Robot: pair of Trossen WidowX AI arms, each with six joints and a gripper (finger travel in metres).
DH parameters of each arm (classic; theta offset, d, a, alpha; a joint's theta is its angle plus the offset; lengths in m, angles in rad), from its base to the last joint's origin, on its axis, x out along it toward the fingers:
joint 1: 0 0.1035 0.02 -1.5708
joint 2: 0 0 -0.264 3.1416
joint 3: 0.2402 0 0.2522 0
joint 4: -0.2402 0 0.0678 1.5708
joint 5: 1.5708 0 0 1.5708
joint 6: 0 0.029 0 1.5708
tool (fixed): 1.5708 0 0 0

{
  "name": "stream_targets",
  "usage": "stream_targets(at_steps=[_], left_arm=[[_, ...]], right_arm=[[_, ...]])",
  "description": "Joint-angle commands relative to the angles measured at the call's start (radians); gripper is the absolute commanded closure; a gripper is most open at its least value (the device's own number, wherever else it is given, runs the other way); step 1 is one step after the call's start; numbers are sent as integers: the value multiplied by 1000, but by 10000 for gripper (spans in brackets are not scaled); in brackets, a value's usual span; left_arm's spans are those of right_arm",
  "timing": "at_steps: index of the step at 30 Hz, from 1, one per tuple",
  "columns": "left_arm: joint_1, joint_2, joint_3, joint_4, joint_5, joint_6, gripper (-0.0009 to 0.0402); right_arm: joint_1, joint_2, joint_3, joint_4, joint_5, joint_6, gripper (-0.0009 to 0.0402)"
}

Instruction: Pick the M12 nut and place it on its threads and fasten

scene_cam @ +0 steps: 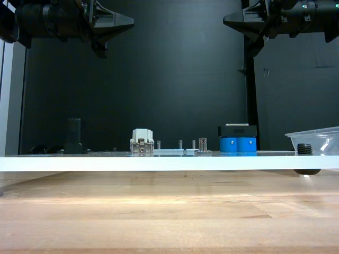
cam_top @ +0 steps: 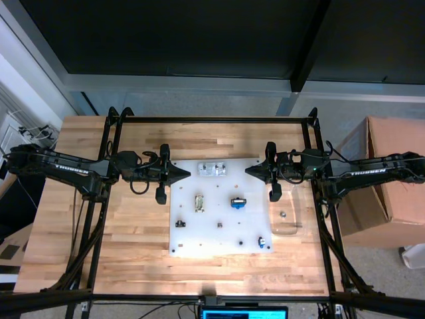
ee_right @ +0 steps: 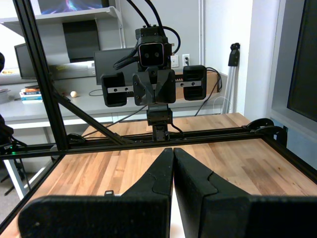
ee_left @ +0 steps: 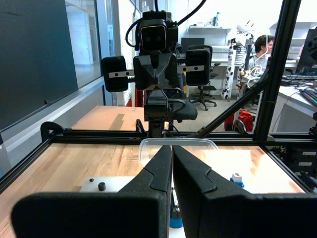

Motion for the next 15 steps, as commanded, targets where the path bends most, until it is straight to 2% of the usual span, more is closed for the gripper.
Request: stream_targets(at_steps=[1,15], left_arm=[[0,0,0,0,0,0,393],[0,0,0,0,0,0,393]], right_arm=[[0,0,0,0,0,0,393],[0,0,0,8,0,2,393]])
